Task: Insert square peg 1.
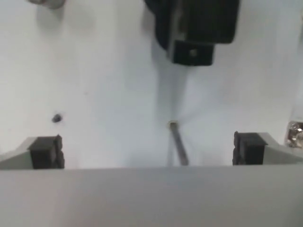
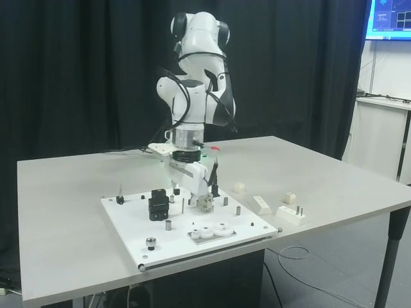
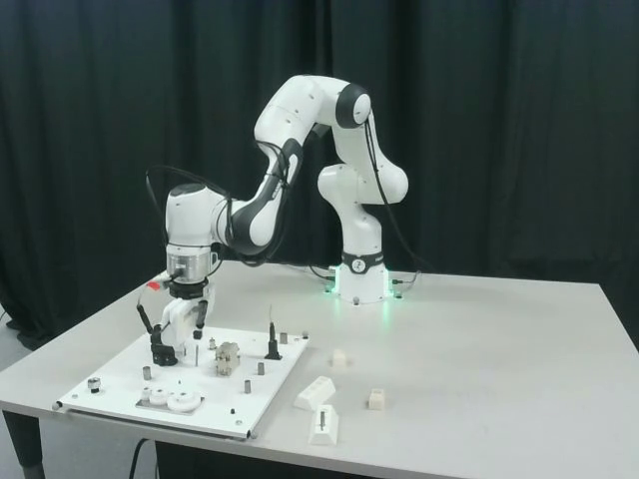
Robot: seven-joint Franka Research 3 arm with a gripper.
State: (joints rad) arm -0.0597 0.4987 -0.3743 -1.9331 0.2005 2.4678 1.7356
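White board on the grey desk is where it's all happening. The jaws hang low over it, spread wide with nothing between them; the wrist view shows both black pads well apart and just a thin pin standing on the board between them. A black block sits a bit beyond.

Honestly I can't tell which piece is square peg 1. There are several small posts on the board and some white blocks off to the side on the desk, all too small to sort out. So the peg isn't picked up yet, as far as I can judge.

For doing this step well: I'd say line the jaws up square over the peg before closing, grab it low enough that it stays upright, and keep clear of neighbouring posts and the black block.

Room is plain: black curtains behind, the arm's base glowing green, a screen in the corner.
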